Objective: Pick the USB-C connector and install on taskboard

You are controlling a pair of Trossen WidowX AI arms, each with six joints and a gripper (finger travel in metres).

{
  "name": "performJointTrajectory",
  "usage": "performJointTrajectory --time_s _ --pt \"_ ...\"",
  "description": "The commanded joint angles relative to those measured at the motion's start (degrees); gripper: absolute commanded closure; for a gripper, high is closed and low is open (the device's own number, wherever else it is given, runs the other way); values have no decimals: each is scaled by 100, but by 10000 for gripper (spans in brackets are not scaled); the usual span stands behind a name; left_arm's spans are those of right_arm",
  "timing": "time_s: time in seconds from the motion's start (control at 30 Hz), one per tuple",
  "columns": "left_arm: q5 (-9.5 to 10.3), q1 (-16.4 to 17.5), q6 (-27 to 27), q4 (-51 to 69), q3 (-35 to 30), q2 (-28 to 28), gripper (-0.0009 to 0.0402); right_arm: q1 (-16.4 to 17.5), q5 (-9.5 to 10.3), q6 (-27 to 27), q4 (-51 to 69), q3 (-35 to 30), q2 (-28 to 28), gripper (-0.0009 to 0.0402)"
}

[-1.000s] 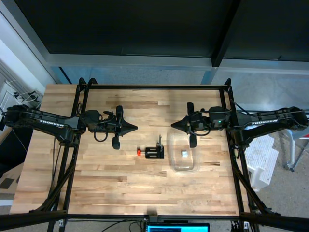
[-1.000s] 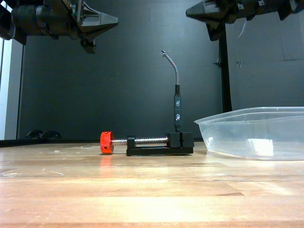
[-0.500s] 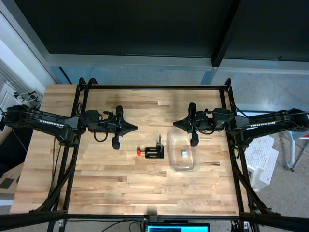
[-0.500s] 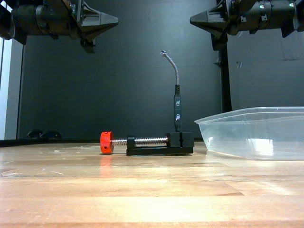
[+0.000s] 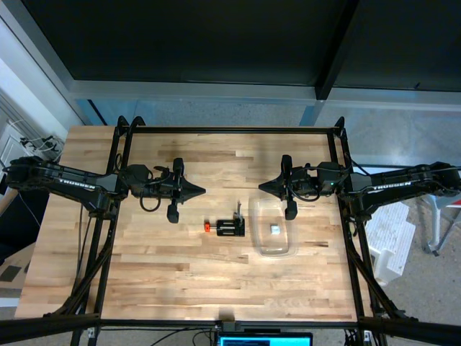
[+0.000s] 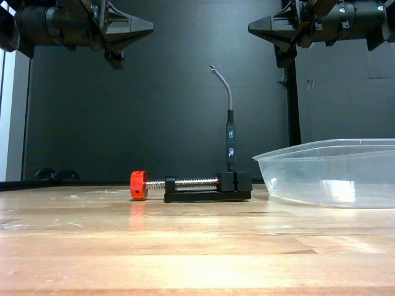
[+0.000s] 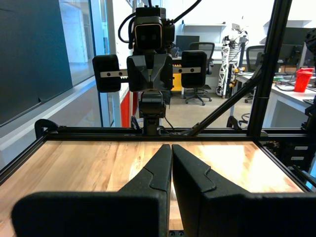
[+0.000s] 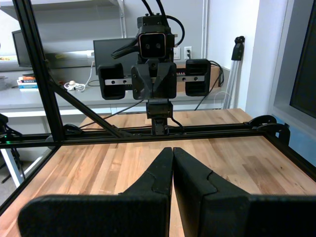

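Edging back slightly, my right gripper (image 5: 261,187) hangs high right of the taskboard (image 5: 230,228), left gripper (image 5: 200,191) high left, both pinched closed, empty; I'd open wide before descending on the USB-C connector.

taskboard (image 5: 229,228) mid-table, tray (image 5: 274,254) just right; left gripper (image 5: 203,191) aloft behind-left, right gripper (image 5: 261,187) aloft near tray's far end
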State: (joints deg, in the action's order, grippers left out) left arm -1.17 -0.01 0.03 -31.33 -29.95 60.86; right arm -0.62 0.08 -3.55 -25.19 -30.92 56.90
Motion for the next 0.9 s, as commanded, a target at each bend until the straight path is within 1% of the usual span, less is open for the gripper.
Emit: performJointTrajectory --time_s 0.03,0.9 --pt "-2 0 0 -2 0 0 393 2 -2 -7 -2 -13 4 393" --pt "-2 2 0 -2 0 0 393 2 -4 -50 -79 -9 7 393"
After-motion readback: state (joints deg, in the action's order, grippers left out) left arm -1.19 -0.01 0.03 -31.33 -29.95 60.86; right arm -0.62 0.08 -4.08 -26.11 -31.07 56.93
